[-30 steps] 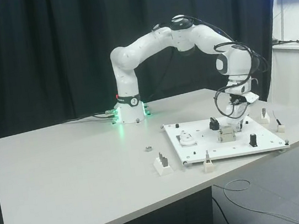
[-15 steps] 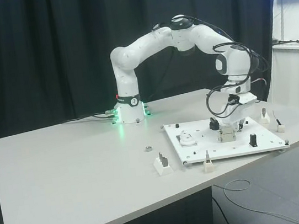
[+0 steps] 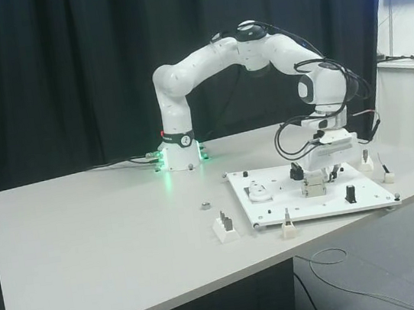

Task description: Insert BNC.

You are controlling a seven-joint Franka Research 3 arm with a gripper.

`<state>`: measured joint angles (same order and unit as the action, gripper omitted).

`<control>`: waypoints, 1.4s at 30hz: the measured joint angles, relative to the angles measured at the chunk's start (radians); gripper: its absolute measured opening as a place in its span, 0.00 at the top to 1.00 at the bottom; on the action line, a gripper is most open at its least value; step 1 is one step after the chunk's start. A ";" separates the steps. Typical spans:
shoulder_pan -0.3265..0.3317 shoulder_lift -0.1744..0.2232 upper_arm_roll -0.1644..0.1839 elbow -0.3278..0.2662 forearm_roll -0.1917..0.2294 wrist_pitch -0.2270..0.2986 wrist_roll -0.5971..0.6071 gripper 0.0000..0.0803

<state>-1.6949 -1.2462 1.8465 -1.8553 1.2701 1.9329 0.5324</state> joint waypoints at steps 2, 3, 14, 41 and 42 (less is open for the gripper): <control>0.001 0.000 0.000 -0.001 0.000 0.001 0.029 0.85; 0.001 0.000 0.000 -0.001 0.000 0.001 0.043 0.85; 0.003 0.000 -0.001 -0.003 0.000 0.004 0.171 0.85; 0.006 0.001 -0.002 -0.012 0.015 0.009 0.395 0.85; 0.006 0.002 -0.002 -0.014 0.016 0.010 0.408 0.85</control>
<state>-1.6885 -1.2441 1.8447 -1.8688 1.2857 1.9429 0.9409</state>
